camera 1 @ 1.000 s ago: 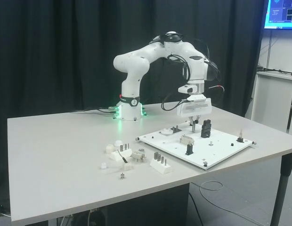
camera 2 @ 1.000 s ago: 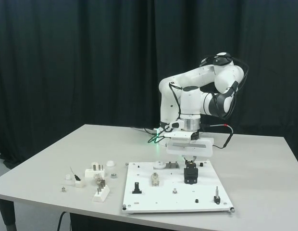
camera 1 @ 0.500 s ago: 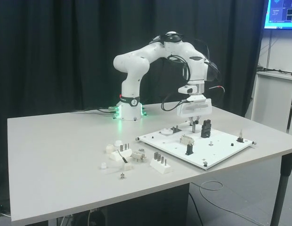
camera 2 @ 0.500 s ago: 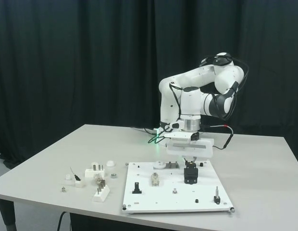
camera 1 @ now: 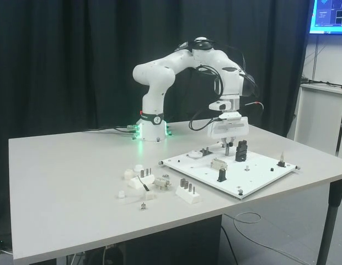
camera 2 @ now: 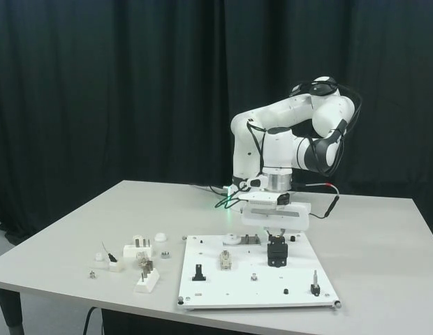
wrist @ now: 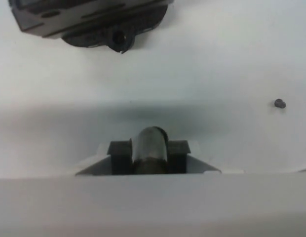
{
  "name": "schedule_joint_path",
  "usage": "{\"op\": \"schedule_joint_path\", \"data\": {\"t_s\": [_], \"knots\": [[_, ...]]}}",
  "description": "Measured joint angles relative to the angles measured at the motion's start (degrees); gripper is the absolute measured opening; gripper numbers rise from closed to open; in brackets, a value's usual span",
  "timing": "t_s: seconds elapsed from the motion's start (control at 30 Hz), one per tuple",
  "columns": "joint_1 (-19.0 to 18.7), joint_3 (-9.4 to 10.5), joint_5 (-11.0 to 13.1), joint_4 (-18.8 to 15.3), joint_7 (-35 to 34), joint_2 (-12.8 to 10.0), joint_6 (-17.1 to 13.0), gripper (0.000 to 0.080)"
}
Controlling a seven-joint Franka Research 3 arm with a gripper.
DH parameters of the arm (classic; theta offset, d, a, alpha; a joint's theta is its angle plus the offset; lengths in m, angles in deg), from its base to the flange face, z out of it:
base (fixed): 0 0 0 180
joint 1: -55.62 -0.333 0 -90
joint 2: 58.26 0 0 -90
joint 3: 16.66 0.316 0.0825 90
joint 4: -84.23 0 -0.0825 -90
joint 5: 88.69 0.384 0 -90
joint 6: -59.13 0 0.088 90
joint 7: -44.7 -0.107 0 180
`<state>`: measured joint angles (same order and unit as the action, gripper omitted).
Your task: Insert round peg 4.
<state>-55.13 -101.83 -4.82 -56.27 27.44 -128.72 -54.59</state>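
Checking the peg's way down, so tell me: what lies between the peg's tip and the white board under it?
Nothing: in the wrist view the peg, clamped in the gripper, hangs over bare white board; the black block sits off to one side.

obstacle: black block beside tool | elsewhere white board open

Peg: dull grey metal, smooth. Board: matt white. Arm: glossy white plastic. Curtain: black cloth.
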Motion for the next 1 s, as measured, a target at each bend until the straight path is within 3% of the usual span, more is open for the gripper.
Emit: {"op": "schedule_joint_path", "data": {"t_s": [0.33,1.0], "knots": [[0.03,0.49,0.00,-0.02,-0.11,0.00,-1.68,0.0143],[-0.12,0.42,-0.19,-0.03,-0.79,0.80,-1.60,0.0143]]}}
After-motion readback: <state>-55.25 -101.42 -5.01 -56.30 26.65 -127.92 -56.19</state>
